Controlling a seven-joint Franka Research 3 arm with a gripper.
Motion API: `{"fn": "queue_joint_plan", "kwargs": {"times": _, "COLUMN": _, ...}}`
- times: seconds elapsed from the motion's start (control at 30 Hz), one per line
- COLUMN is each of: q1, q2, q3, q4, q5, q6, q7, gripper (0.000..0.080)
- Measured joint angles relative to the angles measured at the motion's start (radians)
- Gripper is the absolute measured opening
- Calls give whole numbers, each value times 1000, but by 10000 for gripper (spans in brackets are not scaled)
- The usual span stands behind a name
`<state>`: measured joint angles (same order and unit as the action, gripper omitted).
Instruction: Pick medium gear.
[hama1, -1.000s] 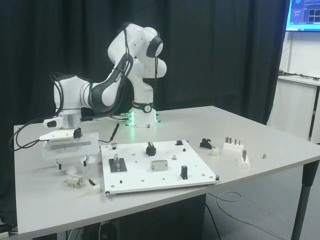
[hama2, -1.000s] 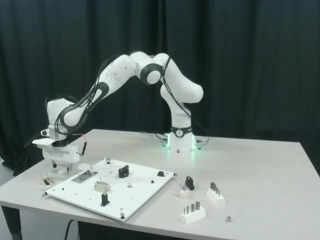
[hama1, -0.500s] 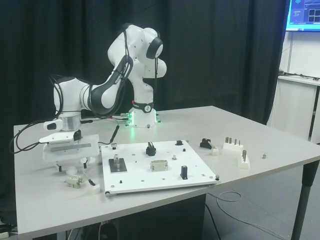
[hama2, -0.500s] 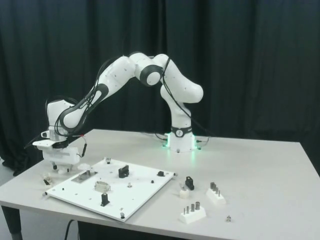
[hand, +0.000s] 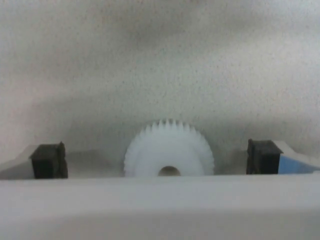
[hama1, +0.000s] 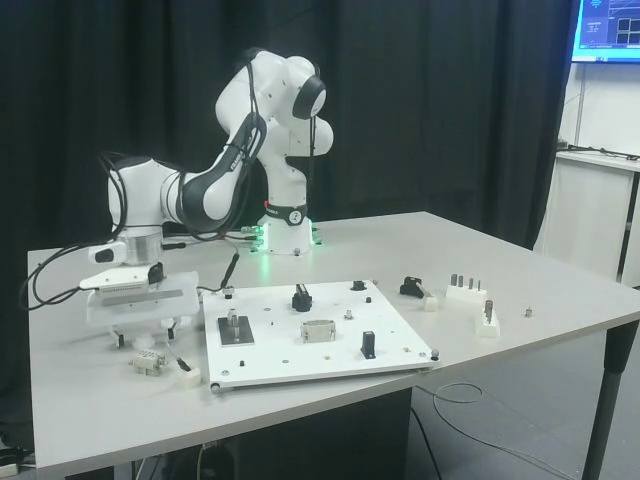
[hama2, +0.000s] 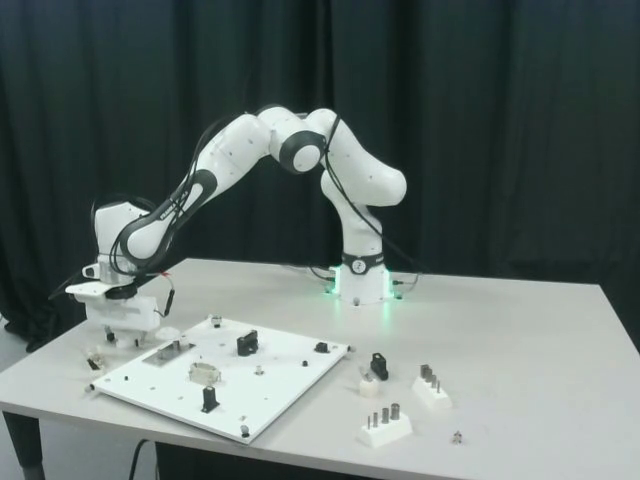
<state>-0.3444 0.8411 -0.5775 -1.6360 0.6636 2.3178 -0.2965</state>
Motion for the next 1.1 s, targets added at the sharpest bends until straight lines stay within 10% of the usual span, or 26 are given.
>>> {"fn": "queue_joint_plan", "kwargs": {"times": 0.4, "q1": -3, "q2": 7, "q3": 8, "q4": 0, "q5": 2, "q6": 9, "q7": 0, "gripper": 800}}
{"fn": "queue_joint_plan", "kwargs": {"times": 0.43, "q1": -3, "q2": 7, "q3": 8, "q4": 0, "q5": 2, "q6": 9, "q7": 0, "gripper": 695}}
{"fn": "queue_joint_plan", "kwargs": {"times": 0.6, "q1": -3, "q2": 11, "q3": 8, "q4": 0, "q5": 2, "q6": 12, "q7": 0, "gripper": 695}}
{"fn": "queue_joint_plan", "kwargs": {"times": 0.63, "q1": -3, "q2": 11, "q3": 8, "q4": 0, "q5": 2, "q6": 13, "q7": -1, "gripper": 500}}
{"fn": "queue_joint_plan", "kwargs": {"times": 1.1, "q1": -4, "q2": 12, "q3": 5, "q4": 8, "q5": 2, "q6": 14, "q7": -5, "gripper": 399}}
